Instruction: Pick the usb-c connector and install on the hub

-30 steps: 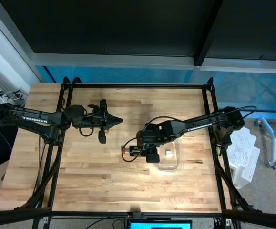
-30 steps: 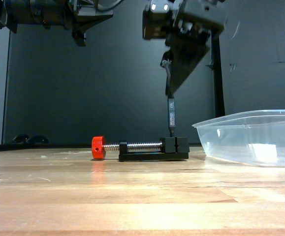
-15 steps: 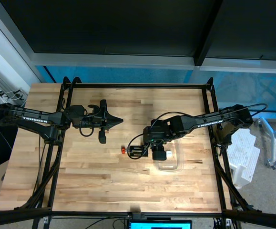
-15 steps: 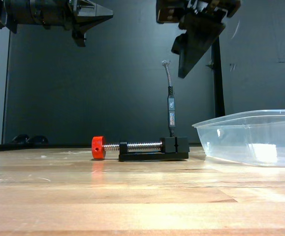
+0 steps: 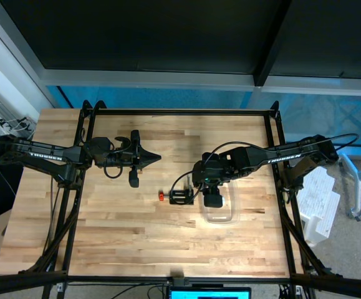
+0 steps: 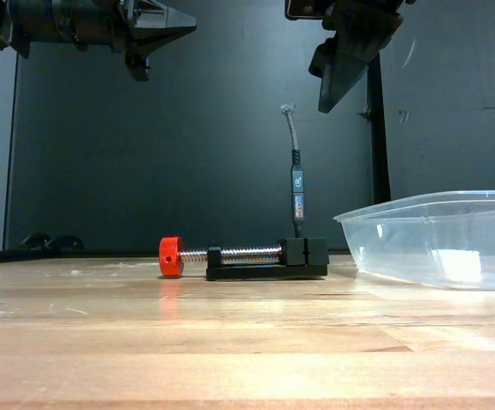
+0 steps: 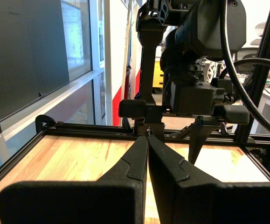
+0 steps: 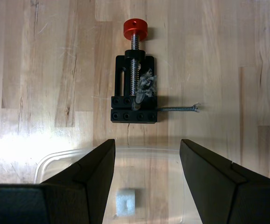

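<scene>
Low view: usb-c connector (image 6: 298,192) stands upright in the hub (image 6: 268,256), right gripper (image 8: 146,145) above it with nothing held.
Right gripper's fingers are spread wide, hanging high over the hub's tray-side end and the near rim of the clear tray (image 6: 435,213). Left gripper (image 7: 147,140) is pressed together, parked well off to the left. The hub sits on the table (image 6: 230,342) just beside the tray, red knob (image 6: 170,256) pointing away from it. The connector looks seated, so the task is likely done. It's probably very light: stiff body, soft frayed braid on top. Best held by the flat sides of the body, not the braid, and kept free of side load since the plug tip could bend.
</scene>
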